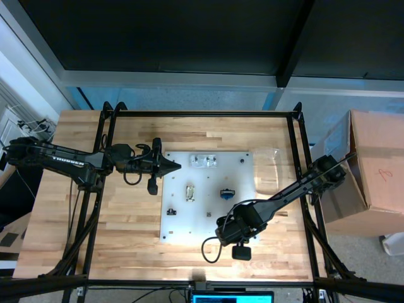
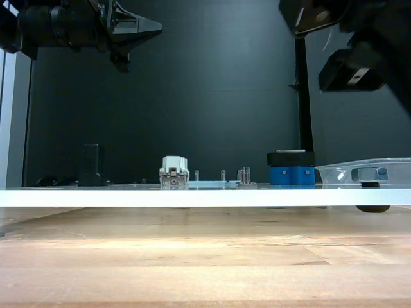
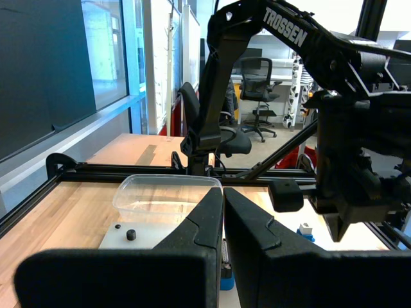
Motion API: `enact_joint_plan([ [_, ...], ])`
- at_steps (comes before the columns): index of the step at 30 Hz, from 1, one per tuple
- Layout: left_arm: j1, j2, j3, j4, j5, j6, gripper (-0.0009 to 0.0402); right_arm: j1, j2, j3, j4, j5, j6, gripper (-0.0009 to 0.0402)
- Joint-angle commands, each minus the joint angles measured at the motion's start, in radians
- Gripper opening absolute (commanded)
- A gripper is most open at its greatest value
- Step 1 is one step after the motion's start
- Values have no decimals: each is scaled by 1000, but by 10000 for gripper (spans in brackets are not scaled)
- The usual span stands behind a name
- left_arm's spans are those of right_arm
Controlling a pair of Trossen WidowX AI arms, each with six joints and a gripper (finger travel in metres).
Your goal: Unfasten the M12 nut and place it in the container
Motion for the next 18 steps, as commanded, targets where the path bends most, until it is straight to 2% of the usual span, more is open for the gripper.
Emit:
enact_joint_plan([
  [1, 0, 0, 0, 1, 0, 0, 0, 1, 31, -4, 26, 5, -9, 0],
  [9, 0, 0, 0, 0, 0, 0, 0, 0, 84, -3, 78, 16, -10, 0],
  [13, 0, 0, 0, 0, 0, 0, 0, -1, 83, -4, 75, 60, -10, 0],
  [18, 0, 0, 0, 0, 0, 0, 0, -2, 82, -5, 40, 86, -10, 0],
])
